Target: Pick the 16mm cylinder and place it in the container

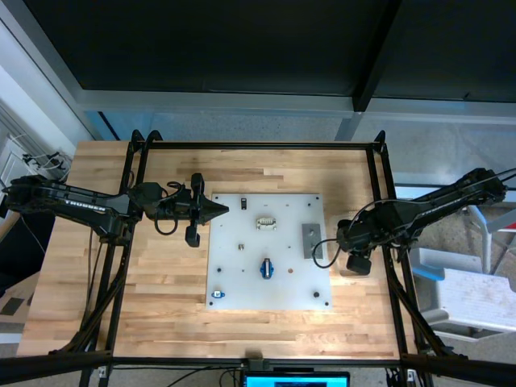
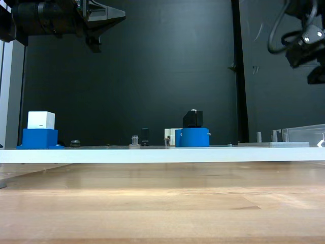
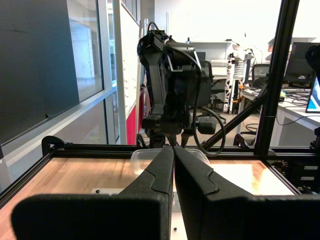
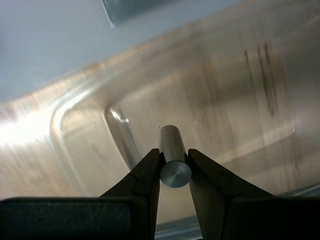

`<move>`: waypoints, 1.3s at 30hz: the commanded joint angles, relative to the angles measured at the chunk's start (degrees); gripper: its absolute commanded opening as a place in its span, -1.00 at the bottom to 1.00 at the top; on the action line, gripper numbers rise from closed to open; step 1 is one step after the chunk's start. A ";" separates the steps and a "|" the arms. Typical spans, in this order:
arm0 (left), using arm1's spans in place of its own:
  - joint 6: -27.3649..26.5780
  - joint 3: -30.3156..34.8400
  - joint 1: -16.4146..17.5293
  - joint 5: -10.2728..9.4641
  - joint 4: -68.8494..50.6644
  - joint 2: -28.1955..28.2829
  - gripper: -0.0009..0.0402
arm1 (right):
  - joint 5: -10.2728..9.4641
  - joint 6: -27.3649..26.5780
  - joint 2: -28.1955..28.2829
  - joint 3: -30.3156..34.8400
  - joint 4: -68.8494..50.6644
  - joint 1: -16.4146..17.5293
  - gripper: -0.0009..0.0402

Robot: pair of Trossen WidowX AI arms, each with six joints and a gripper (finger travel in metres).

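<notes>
A wooden table (image 1: 161, 322) has a black frame (image 1: 258, 145) around it. A white square board (image 1: 242, 278) lies flat in the middle of the table. A grey metal block (image 1: 310, 240) lies on the board near its right edge. A blue part (image 1: 266, 268) with a black top stands near the middle. At the near left corner sits a small blue block (image 1: 218, 295) with a white cube (image 2: 41, 119) on top. A white plug piece (image 1: 266, 222) sits further back. A little black piece (image 1: 243, 198) sits by the far edge. A blue screen (image 1: 296, 379) glows at the table's near edge.
</notes>
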 commanded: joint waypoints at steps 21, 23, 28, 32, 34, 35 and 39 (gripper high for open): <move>0.02 0.02 0.00 0.02 0.02 0.00 -0.96 | 2.54 -0.35 0.09 -7.37 7.43 -0.87 -0.31; 0.02 0.02 0.00 0.02 0.02 0.00 -0.96 | 2.62 -0.37 0.09 -7.37 7.52 -0.90 -0.22; 0.02 0.02 0.00 0.02 0.02 0.00 -0.96 | 2.78 0.42 0.07 -7.37 7.56 -0.96 -0.06; 0.02 0.02 0.00 0.02 0.02 0.00 -0.96 | 3.41 1.18 0.07 -7.37 7.61 -0.98 -0.03; 0.02 0.02 0.00 0.02 0.02 0.00 -0.96 | 3.58 1.20 0.07 -7.26 7.58 -0.96 -0.03; 0.02 0.02 0.00 0.02 0.02 0.02 -0.96 | 3.58 1.20 0.07 -7.19 7.58 -0.98 -0.03; 0.02 0.02 0.00 0.02 0.02 0.02 -0.96 | 4.17 1.18 0.07 -6.86 7.58 -0.98 -0.04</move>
